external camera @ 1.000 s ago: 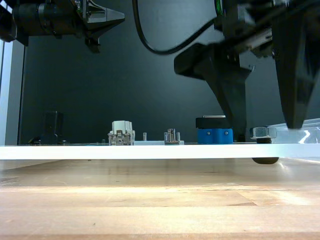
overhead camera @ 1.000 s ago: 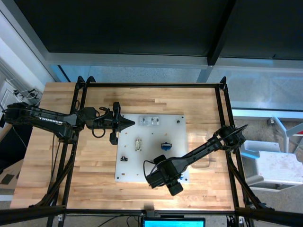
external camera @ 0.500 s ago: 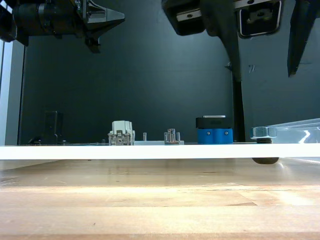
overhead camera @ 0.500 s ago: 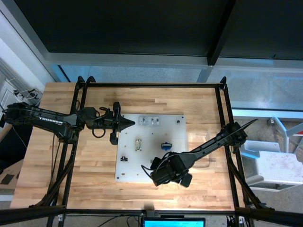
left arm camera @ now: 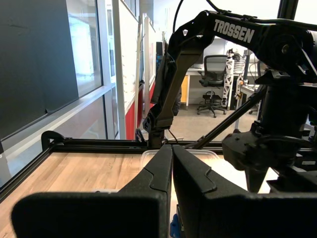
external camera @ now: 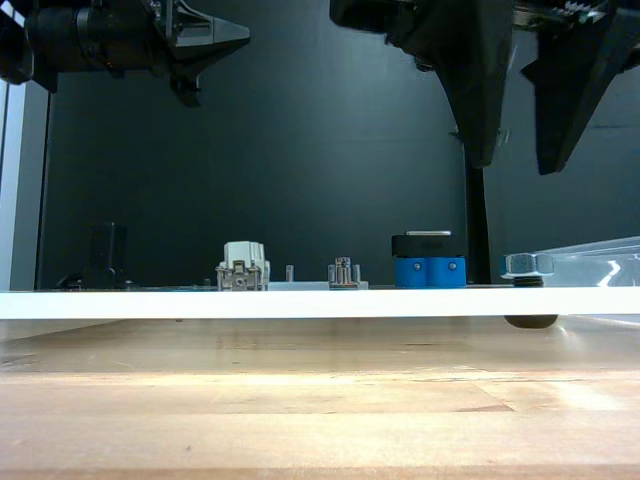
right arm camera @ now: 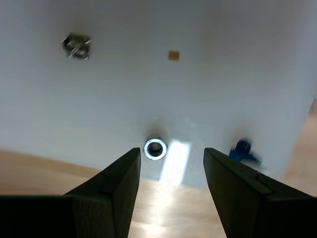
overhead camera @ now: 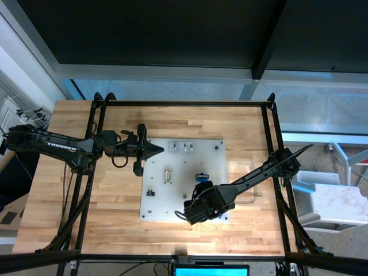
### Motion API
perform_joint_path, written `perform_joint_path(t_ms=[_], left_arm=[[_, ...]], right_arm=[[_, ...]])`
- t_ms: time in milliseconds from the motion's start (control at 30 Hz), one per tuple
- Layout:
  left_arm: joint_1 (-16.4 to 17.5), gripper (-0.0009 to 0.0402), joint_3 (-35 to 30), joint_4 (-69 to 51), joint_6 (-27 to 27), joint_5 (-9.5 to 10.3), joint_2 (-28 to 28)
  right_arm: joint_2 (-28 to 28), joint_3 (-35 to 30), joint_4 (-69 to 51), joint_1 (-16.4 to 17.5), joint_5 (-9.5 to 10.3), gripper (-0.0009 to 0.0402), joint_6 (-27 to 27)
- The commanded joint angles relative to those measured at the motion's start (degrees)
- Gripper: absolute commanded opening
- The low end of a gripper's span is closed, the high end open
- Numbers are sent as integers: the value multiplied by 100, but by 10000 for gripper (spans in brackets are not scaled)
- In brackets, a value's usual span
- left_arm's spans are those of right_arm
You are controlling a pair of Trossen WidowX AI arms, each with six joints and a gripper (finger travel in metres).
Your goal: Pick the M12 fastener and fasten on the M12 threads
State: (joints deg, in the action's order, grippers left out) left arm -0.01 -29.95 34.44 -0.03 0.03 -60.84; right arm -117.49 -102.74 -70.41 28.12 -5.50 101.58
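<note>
Right pincer [external camera: 515,150] released, nothing in it. It hangs well above the white board [overhead camera: 161,213] over its near right part, fingers spread. Fingertips [external camera: 482,150] are clear of everything on the board.

M12 nut [external camera: 527,265] is on its stud. In the low view it sits on top of the black ribbed stud [external camera: 527,283], with a sliver of rib showing under it. In the right wrist view the nut [right arm camera: 155,148] is a silver ring with a dark centre. It's flat on the board just inside the edge, in the gap between my two fingers [right arm camera: 111,191] and nearer one of them. I'm not touching it. In the high view my own arm covers that spot, so I can't pick the nut out there.

The clear tray [external camera: 600,262] shows behind the nut in the low view. The nut is in front of it, not in it.

Left pincer [overhead camera: 155,149] is clenched on nothing. In the left wrist view its fingers [left arm camera: 163,171] meet along one seam. It hovers high over the board's far left edge, well apart from the nut.

Also on the board:
- blue connector block [external camera: 430,270] with a black top, left of the stud
- pale grey connector [external camera: 243,270] mid-board
- small silver part [right arm camera: 76,45] farther in, seen from the right wrist

The board lies flat on the wooden worktop [overhead camera: 115,218].
</note>
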Motion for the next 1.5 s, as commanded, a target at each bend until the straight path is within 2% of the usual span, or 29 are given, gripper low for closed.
perform_joint_path(t_ms=[33,167,400,500,667,767,867,933,1033,1167,1400,1500], left_arm=[[2,0,0,0,0,-2,-2],[0,0,0,0,0,0,-2],[2,0,0,0,0,-2,-2],[2,0,0,0,0,-2,-2],[0,0,0,0,0,0,-2],[0,0,0,0,0,-2,-2],[0,0,0,0,0,-2,-2],[2,0,0,2,0,0,-2],[0,0,0,0,0,-2,-2],[2,0,0,0,0,0,-2],[2,0,0,0,0,0,-2],[2,0,0,0,0,-2,-2]], right_arm=[[-15,7,-44,-2,-11,177,-1128],[-15,7,-24,7,-9,177,-2555],[-13,7,111,4,-9,177,-4468],[-13,7,144,4,-11,176,-5165],[-13,15,122,0,-7,155,-5958],[-13,81,127,-11,17,111,-6234],[-13,166,151,-37,219,42,-6601],[-13,271,221,-76,275,-7,-6798],[-13,385,345,-136,256,11,-6964],[-13,450,476,-186,256,-2,-7086],[-13,730,780,-162,275,0,-7114],[-13,868,970,-153,365,0,-7123]])
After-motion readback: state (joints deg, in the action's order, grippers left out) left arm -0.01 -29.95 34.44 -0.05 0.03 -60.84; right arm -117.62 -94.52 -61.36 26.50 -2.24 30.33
